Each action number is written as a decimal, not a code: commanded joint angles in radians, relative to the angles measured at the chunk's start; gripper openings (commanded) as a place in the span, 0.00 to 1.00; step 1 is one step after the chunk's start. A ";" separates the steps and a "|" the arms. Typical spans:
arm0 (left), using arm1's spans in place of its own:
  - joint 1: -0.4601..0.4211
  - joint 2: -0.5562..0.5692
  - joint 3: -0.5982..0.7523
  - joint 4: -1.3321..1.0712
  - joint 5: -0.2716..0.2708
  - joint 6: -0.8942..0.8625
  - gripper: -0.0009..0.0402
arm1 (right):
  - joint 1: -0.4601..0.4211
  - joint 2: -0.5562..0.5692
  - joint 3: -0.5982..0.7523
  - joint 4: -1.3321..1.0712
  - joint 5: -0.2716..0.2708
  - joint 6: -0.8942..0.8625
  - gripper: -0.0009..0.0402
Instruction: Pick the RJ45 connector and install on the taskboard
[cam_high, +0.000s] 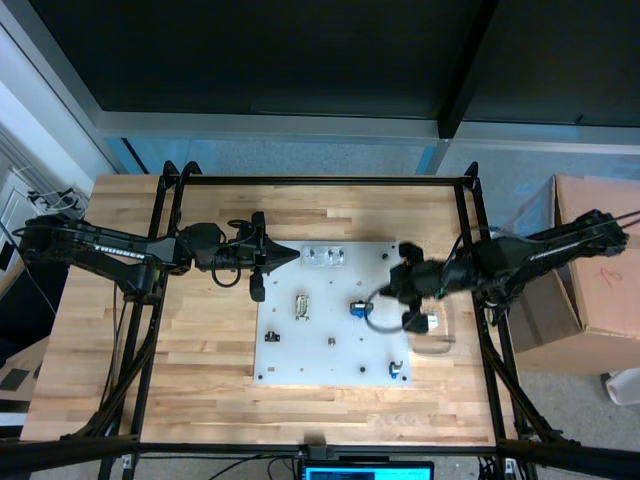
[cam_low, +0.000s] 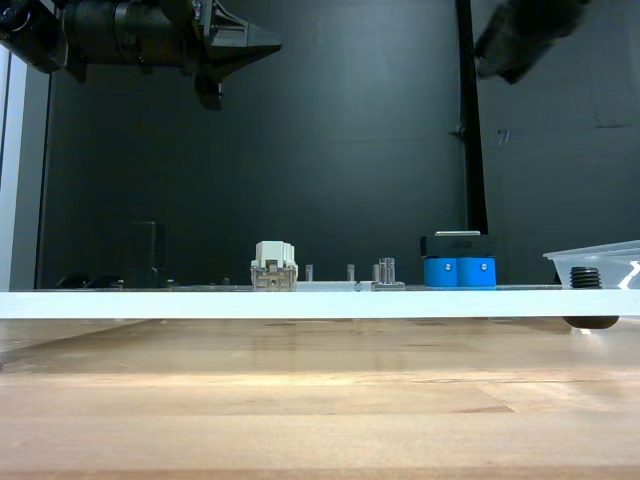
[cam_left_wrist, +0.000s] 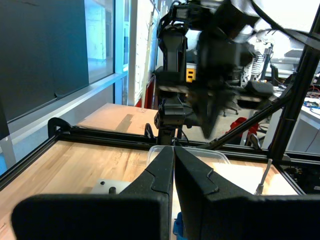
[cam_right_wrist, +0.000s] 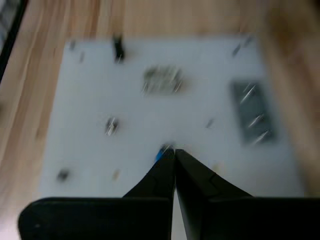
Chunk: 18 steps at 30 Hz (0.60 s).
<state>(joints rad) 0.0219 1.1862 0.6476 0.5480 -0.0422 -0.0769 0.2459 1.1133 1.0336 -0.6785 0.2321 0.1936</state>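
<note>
matt white plastic taskboard (cam_high: 330, 345), grained wood table (cam_high: 190, 380), matt black plastic left hand (cam_left_wrist: 173, 150) and right hand (cam_right_wrist: 174, 152).

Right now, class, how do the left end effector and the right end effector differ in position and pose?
The left end effector hangs over the far left corner of the taskboard; the right end effector is over its right side. The left points level; the right points down at the taskboard. Both are shut, holding nothing visible. I cannot tell where the RJ45 connector is.

Left gripper (cam_high: 293, 256) and right gripper (cam_high: 398, 280) hang high above the taskboard (cam_high: 300, 360), well clear of its low fittings (cam_low: 273, 268).
</note>
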 joint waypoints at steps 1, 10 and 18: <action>0.000 0.000 0.000 0.000 0.000 0.000 0.02 | -0.095 -0.069 -0.048 0.126 -0.027 -0.085 0.02; 0.000 0.000 0.000 0.000 0.000 0.000 0.02 | -0.304 -0.224 -0.274 0.595 -0.280 -0.141 0.02; 0.000 0.000 0.000 0.000 0.000 0.000 0.02 | -0.341 -0.261 -0.435 0.916 -0.304 -0.119 0.02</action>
<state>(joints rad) 0.0219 1.1862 0.6479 0.5480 -0.0422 -0.0765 -0.0963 0.8558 0.6201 0.1982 -0.0723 0.0631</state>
